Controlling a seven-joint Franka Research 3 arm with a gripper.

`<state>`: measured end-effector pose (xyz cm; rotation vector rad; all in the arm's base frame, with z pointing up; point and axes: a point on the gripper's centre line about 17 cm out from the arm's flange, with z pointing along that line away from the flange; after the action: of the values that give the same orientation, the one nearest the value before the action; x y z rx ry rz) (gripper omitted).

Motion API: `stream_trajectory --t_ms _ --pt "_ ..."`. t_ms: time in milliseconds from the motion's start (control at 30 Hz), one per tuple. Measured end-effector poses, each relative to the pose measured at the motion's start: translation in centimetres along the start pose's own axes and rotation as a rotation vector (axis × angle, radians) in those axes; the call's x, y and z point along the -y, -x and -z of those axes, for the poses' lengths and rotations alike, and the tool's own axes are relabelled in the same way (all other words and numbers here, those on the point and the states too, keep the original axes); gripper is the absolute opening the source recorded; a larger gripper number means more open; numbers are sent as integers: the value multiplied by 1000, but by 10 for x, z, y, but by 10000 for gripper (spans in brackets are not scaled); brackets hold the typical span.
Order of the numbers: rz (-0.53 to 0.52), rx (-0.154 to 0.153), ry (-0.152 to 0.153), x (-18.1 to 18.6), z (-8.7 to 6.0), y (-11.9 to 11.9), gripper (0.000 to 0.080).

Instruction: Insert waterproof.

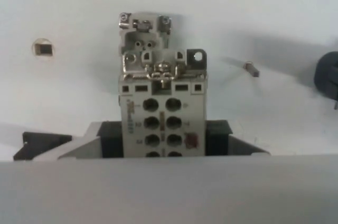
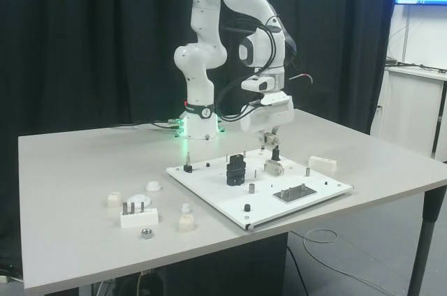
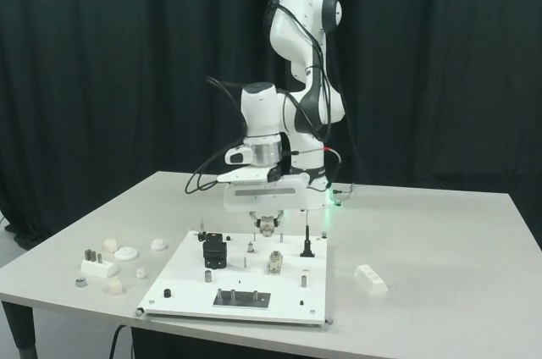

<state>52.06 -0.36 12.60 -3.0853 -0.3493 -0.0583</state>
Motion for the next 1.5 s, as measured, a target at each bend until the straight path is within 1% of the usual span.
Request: stream_trajectory --t_ms 300,533,733,867,1167,1500 --pt "-15 -37 -11 13 -10 -2 314" --pt "-23 -72 -1 18 -17 -6 314" --pt "-24 -90 6 19 -23 -7 314" --pt "-21 -94 12 20 -27 -7 314" --pt "-16 -89 21 21 -37 -7 314" --pt "-17 -89 29 18 -43 -7 314"
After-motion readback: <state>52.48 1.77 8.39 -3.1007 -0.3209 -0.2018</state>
